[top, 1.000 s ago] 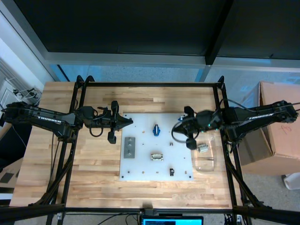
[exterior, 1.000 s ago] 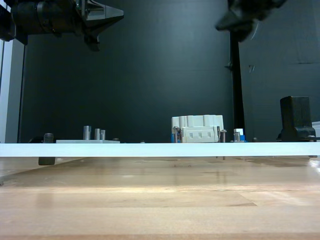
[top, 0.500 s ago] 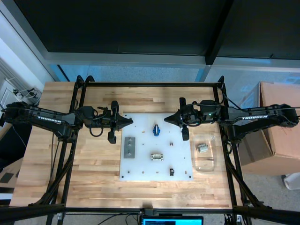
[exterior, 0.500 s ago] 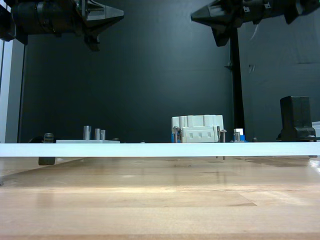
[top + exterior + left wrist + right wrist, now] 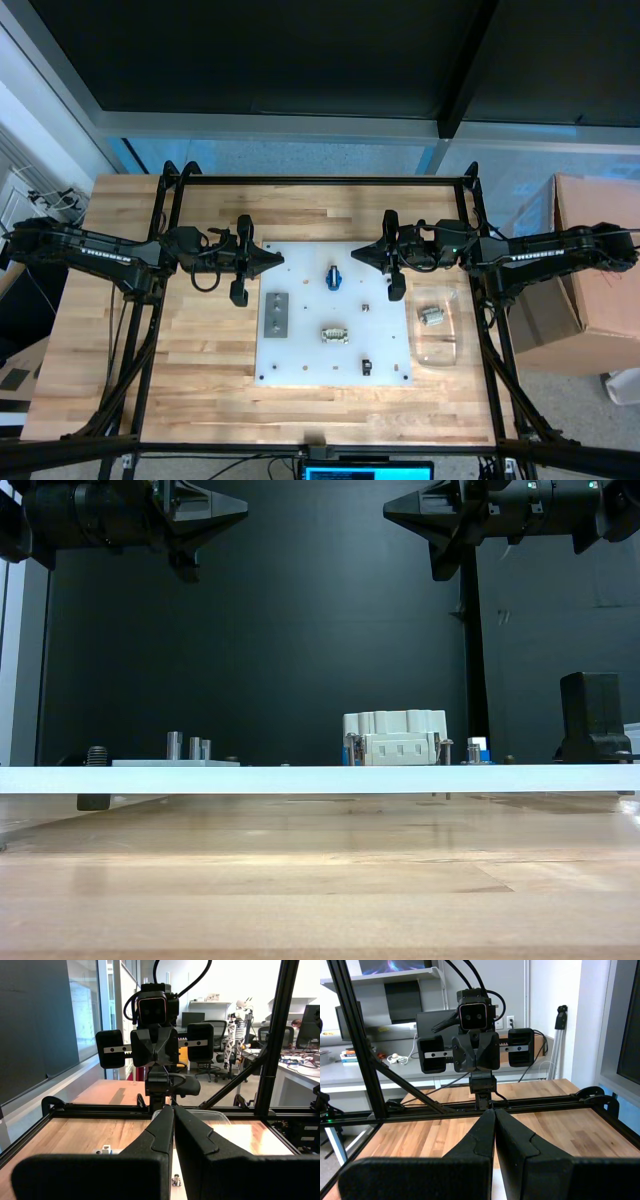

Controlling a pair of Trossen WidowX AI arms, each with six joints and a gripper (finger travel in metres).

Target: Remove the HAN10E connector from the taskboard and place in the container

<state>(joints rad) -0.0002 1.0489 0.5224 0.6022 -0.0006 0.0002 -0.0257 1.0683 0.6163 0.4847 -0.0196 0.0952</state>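
Left hand: we see the left hand (image 5: 274,260) high over the tabletop (image 5: 190,360), just off the left edge of the board (image 5: 300,345), pointing inward. Its fingers (image 5: 162,1127) are pressed together on nothing.
Board: on it, from the left, stand a grey plate (image 5: 276,313) with short pegs, a blue part (image 5: 334,277) toward the far side, a pale block (image 5: 335,335) near the middle and a small black part (image 5: 367,367) near the near edge.
Pale block: in the low view it sits upright and level on the board (image 5: 395,740).
Right hand: the right hand (image 5: 357,254) is equally high, over the board's far right part, pointing at the left hand. Its fingers (image 5: 485,1132) are together as well and grip nothing.
Container: a clear container (image 5: 440,356) lies on the tabletop just right of the board.
Connector: a small grey piece, which we take for the connector (image 5: 432,316), lies free inside the container, clear of the board and well below both hands. We cannot tell its type for certain.
Box: a cardboard box (image 5: 590,270) stands beyond the tabletop's right edge.
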